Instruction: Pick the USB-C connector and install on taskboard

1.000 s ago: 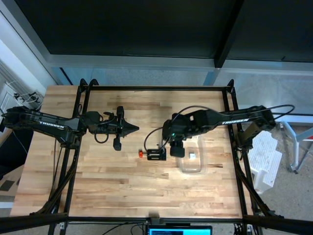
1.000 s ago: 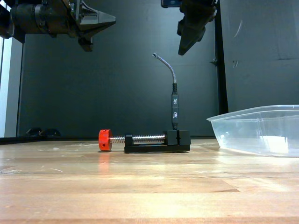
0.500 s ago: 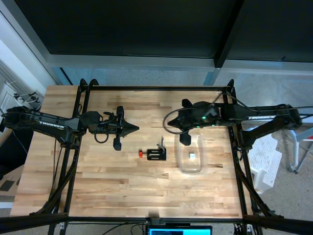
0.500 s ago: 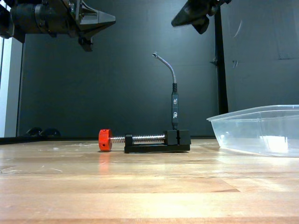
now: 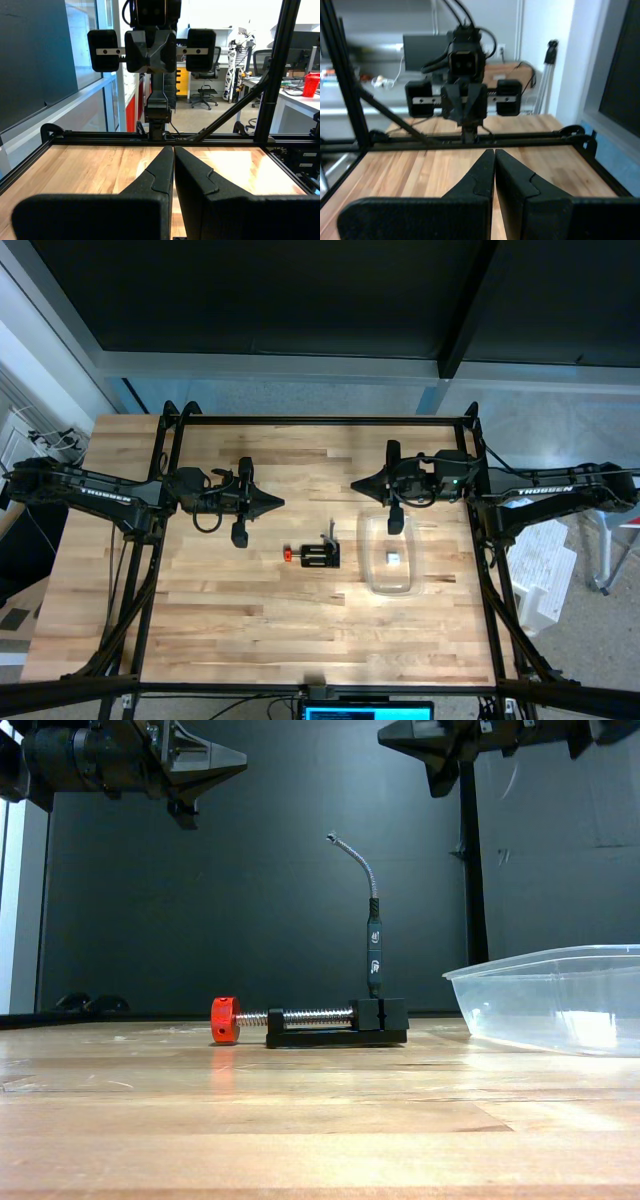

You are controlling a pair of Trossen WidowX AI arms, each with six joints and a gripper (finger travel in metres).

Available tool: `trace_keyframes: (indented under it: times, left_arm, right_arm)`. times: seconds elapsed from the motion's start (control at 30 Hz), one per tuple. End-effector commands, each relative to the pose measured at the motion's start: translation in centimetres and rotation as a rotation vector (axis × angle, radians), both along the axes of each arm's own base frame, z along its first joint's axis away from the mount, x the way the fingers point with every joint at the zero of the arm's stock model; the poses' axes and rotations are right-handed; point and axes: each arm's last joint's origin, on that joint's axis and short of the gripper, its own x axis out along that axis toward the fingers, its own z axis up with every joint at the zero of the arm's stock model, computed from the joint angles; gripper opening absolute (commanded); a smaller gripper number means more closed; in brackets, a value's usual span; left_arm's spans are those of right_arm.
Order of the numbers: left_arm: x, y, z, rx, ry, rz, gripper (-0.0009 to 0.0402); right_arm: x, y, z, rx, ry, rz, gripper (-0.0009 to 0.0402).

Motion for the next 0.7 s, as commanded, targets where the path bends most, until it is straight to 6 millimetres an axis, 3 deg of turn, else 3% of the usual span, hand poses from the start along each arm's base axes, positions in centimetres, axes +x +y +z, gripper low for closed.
trace_keyframes:
  times: [0.03, 0.7]
  left_arm:
    - [0.0, 0.0, 0.0, 0.0, 0.0, 0.0, 0.0]
    - [0.0, 0.0, 0.0, 0.0, 0.0, 0.0, 0.0]
  right_arm:
    - [-0.3, -0.1, -1.0, 0.024, -0.021, 0.022, 0.0]
    - [-0.7, -0.3, -3.3, 0.046, -0.077, 0.025, 0.0]
